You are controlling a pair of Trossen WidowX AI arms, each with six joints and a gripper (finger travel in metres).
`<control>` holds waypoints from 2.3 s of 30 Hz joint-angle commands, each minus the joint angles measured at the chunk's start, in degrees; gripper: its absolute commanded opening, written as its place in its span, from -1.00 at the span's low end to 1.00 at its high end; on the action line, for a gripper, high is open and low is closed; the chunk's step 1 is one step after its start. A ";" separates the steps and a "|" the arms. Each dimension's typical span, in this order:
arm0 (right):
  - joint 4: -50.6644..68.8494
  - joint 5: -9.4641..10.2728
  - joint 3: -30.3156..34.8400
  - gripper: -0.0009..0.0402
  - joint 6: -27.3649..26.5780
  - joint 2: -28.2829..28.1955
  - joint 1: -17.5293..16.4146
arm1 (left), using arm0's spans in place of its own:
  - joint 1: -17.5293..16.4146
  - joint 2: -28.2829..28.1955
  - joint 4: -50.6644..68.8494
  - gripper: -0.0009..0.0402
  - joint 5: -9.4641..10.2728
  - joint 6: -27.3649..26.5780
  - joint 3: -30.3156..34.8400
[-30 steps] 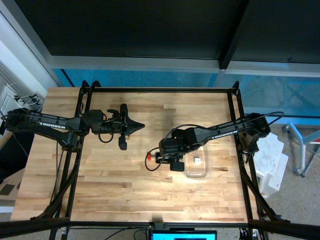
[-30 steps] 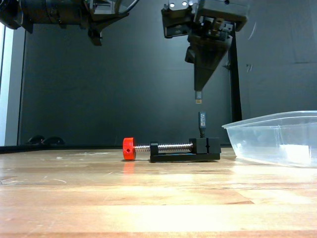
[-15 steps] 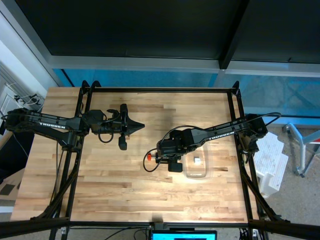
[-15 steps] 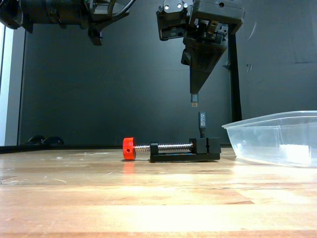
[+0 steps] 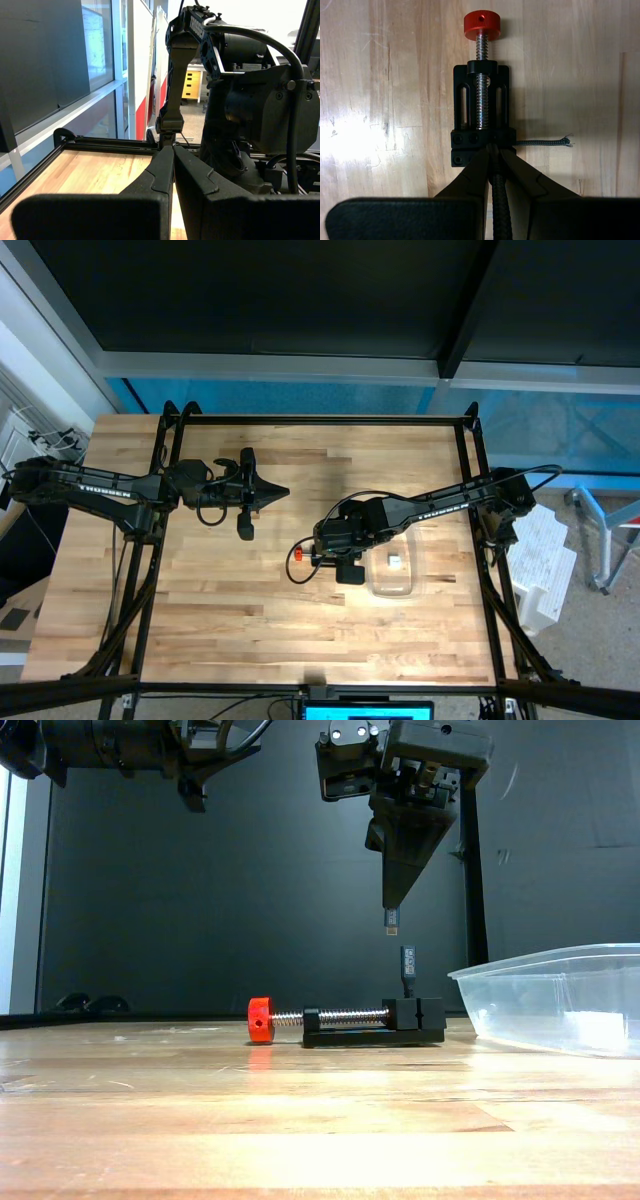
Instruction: Pick the usb-c connector and install on the hub
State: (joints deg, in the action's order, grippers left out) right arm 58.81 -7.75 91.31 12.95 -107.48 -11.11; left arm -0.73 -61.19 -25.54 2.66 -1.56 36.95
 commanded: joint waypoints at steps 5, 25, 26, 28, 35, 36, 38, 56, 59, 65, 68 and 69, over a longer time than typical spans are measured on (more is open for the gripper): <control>-0.79 0.26 -0.83 -0.96 -0.04 0.04 0.00 | -0.02 -0.02 -0.02 -0.96 -0.02 0.02 0.02; -2.12 0.28 -0.87 -0.96 -0.04 -1.84 0.00 | -0.02 -0.02 0.02 -0.96 -0.02 0.02 0.02; -2.14 0.26 -0.87 -0.96 -0.04 -1.84 -0.02 | -0.02 -0.02 -0.02 -0.96 -0.02 0.02 0.02; -2.12 0.26 -0.87 -0.96 -0.04 -1.84 -0.02 | -0.02 -0.02 -0.02 -0.96 -0.02 0.02 0.02; -2.47 0.24 -1.31 -0.96 -0.02 -1.84 -0.02 | -0.02 -0.02 -0.02 -0.96 -0.02 0.02 0.02; -2.54 0.24 -1.33 -0.96 -0.04 -1.84 -0.02 | -0.02 -0.02 0.00 -0.96 -0.02 0.02 0.02; -2.60 0.26 -1.46 -0.96 -0.02 -1.84 -0.02 | -0.02 -0.02 -0.02 -0.96 -0.02 0.02 0.02; -2.95 0.26 -1.81 -0.96 -0.02 -1.84 -0.02 | 0.00 -0.02 -0.02 -0.96 -0.02 0.02 0.02; -2.95 0.26 -1.81 -0.96 0.00 -1.84 -0.02 | -0.02 -0.02 -0.02 -0.96 -0.02 0.02 0.02; -2.95 0.26 -1.81 -0.96 0.00 -1.84 -0.02 | 0.00 -0.02 0.00 -0.96 -0.02 0.02 0.02; -2.95 0.26 -1.81 -0.96 0.00 -1.84 -0.02 | -0.02 -0.02 -0.02 -0.96 -0.02 0.02 0.02; -2.95 0.26 -1.81 -0.96 0.00 -1.84 0.00 | -0.02 -0.02 -0.02 -0.96 -0.02 0.02 0.02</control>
State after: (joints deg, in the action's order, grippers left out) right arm 55.86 -7.46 89.45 12.93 -109.34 -11.11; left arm -0.73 -61.21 -25.54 2.63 -1.56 36.97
